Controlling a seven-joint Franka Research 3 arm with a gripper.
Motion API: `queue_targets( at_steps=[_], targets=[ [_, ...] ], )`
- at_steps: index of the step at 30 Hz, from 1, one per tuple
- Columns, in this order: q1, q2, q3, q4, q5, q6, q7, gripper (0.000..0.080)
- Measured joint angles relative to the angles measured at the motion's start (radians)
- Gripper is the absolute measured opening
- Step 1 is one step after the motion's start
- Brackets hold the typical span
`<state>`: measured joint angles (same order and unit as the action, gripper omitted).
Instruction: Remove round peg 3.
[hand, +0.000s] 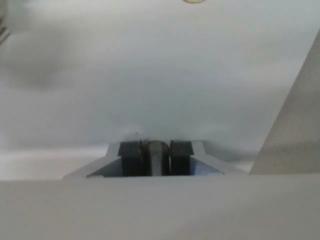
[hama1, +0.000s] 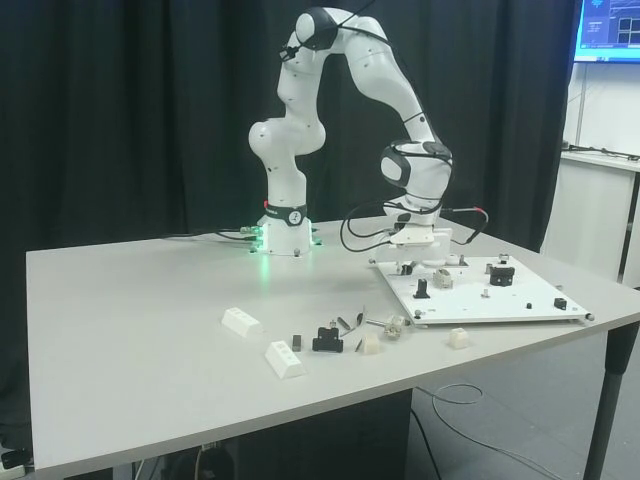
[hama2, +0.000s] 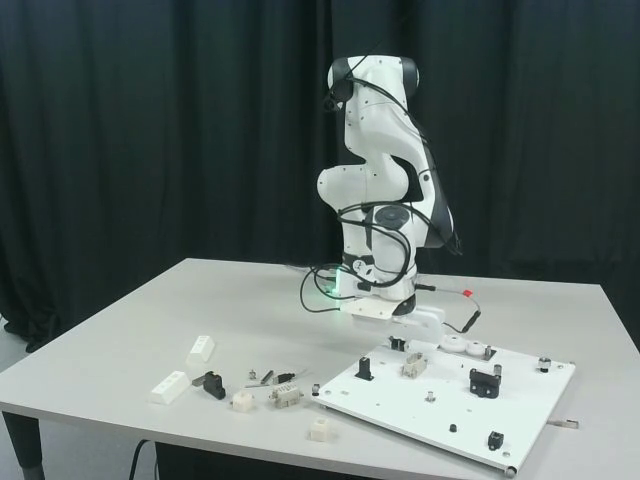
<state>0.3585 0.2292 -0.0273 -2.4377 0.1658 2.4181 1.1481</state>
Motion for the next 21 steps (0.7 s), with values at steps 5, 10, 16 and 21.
queue_targets(
  at_steps=[5, 10, 16, 21],
  targets=[
    [0.0, -0.011, -0.002, 0.004, 0.0, -0.021, 0.001, 0.0114],
    [0.0, -0.034, -0.005, 0.01, 0.0, -0.063, 0.002, 0.0113],
    [0.0, -0.071, -0.011, 0.018, 0.0, -0.117, 0.002, 0.0113],
    [0.0, -0.098, -0.019, 0.022, -0.001, -0.149, 0.002, 0.0113]
  ],
)
